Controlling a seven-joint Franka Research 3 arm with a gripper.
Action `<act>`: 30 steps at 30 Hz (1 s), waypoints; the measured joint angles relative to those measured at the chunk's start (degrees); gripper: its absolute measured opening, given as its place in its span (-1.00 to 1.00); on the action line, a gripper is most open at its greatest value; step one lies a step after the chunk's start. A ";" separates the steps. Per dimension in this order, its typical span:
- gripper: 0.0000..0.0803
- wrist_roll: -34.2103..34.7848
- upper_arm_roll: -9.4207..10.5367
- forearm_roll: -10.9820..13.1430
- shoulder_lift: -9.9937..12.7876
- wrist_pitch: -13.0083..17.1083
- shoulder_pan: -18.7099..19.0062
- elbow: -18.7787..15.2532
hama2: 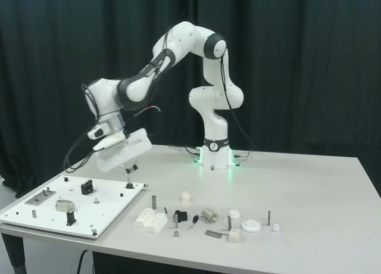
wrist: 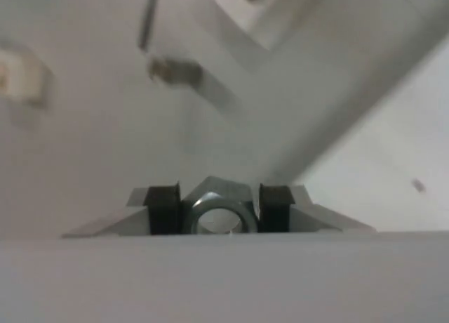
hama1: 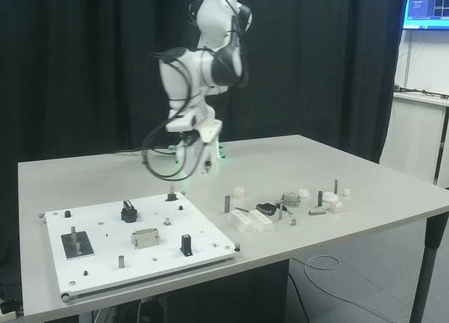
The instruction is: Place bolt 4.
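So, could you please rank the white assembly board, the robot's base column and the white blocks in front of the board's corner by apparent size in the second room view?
1. white assembly board
2. robot base column, though it stands farther from the camera, so its true rank against the board is unsure
3. white blocks

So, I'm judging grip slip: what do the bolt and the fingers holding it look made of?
The bolt looks like bare grey metal, its hex head catching shiny highlights. The fingers clamping it look matte black, likely rubber or plastic pads; hard to tell which.
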 joint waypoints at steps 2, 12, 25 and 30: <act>-0.41 2.48 0.01 -0.62 -1.04 1.00 2.06 -1.50; -0.41 18.76 0.05 -5.12 -5.48 5.87 12.17 -8.40; -0.41 40.94 1.06 -11.86 -9.36 14.84 22.71 -17.43; -0.41 45.78 1.89 -13.59 -10.13 20.18 25.38 -20.77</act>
